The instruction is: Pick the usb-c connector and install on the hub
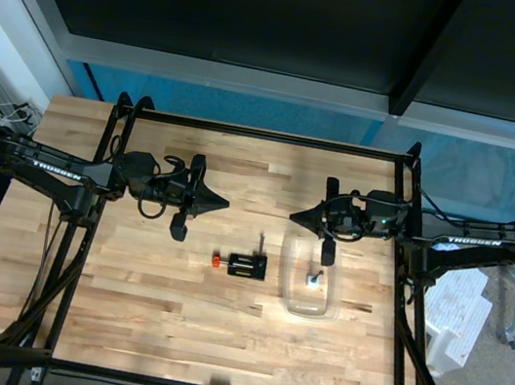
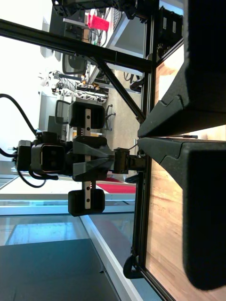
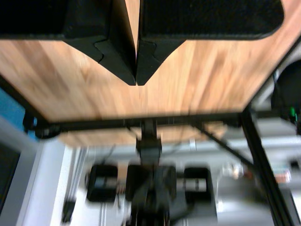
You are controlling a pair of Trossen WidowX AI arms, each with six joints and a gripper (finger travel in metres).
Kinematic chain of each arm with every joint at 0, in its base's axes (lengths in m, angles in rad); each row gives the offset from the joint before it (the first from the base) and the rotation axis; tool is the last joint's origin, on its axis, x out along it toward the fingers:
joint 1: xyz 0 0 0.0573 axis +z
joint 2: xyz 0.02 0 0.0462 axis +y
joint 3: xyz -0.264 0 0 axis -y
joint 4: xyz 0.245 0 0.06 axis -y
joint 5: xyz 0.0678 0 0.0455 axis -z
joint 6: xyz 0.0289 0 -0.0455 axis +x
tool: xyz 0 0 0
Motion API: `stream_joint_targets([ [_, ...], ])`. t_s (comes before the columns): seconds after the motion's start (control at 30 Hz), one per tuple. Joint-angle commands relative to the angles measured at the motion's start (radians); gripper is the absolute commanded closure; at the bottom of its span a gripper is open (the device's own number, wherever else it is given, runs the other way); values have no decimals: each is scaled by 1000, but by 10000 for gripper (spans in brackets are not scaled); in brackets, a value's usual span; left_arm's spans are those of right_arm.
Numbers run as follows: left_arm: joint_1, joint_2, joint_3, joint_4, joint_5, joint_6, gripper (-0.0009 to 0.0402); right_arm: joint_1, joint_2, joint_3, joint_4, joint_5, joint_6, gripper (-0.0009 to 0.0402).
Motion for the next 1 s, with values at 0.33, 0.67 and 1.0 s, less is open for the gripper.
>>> stream_joint_targets([
  [0.33, 0, 0, 0, 0, 0, 0, 393, 76, 0, 176, -571, 52, -7, 393],
  [0.67, 0, 0, 0, 0, 0, 0, 393, 153, 0, 222, -825, 89, 53, 393],
  [1.0, 0, 0, 0, 0, 0, 0, 393, 211, 3, 233, -982, 88, 106, 393],
])
